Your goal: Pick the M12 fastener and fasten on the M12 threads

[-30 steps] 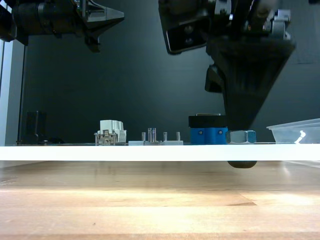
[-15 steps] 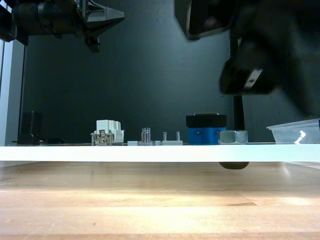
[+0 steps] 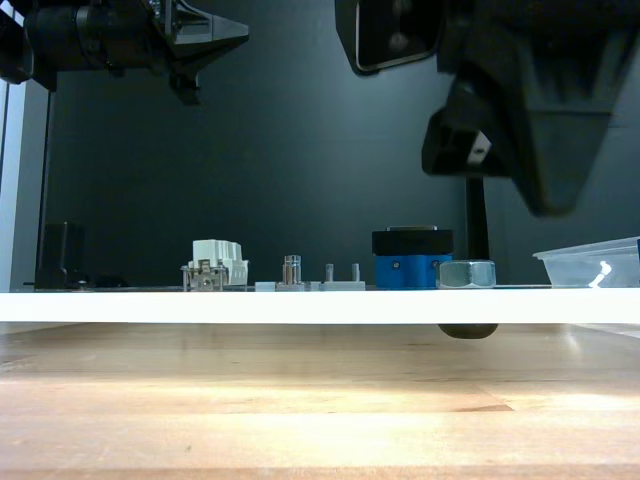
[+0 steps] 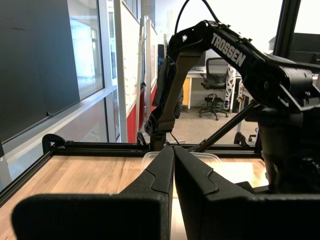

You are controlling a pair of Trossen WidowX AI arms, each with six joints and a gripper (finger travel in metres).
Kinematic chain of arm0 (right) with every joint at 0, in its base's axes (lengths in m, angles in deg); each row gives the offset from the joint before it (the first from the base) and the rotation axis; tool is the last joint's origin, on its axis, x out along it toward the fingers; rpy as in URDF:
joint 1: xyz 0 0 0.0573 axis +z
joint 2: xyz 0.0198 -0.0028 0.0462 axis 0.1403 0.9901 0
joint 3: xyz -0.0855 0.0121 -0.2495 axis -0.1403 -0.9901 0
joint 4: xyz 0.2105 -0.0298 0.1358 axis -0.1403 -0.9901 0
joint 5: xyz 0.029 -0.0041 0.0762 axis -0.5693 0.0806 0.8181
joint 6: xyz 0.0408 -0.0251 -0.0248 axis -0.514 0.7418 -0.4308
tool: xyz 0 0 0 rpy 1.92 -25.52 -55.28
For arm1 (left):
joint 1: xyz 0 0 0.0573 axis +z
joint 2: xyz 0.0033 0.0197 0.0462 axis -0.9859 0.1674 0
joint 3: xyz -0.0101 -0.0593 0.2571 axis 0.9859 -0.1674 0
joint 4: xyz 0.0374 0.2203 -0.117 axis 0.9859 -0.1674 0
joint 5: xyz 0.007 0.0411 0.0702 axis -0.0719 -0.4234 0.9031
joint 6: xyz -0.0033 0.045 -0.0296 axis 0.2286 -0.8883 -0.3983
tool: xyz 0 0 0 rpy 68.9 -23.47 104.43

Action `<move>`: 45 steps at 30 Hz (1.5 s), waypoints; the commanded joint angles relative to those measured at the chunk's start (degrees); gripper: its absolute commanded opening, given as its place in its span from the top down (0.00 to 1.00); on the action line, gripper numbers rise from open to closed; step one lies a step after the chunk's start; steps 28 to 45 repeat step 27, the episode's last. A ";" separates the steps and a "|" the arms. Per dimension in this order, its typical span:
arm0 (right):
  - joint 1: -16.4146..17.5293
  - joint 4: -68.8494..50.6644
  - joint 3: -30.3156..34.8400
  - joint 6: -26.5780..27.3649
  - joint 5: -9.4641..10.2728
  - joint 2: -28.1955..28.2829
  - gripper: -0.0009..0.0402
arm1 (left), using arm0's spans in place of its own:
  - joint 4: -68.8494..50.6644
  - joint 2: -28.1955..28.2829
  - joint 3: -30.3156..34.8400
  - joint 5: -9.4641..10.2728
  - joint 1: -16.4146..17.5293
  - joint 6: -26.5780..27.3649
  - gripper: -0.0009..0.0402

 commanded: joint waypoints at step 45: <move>0.09 -2.08 -0.02 -0.68 -4.59 -4.55 0.98 | 0.00 0.07 0.00 -0.02 0.02 0.00 0.98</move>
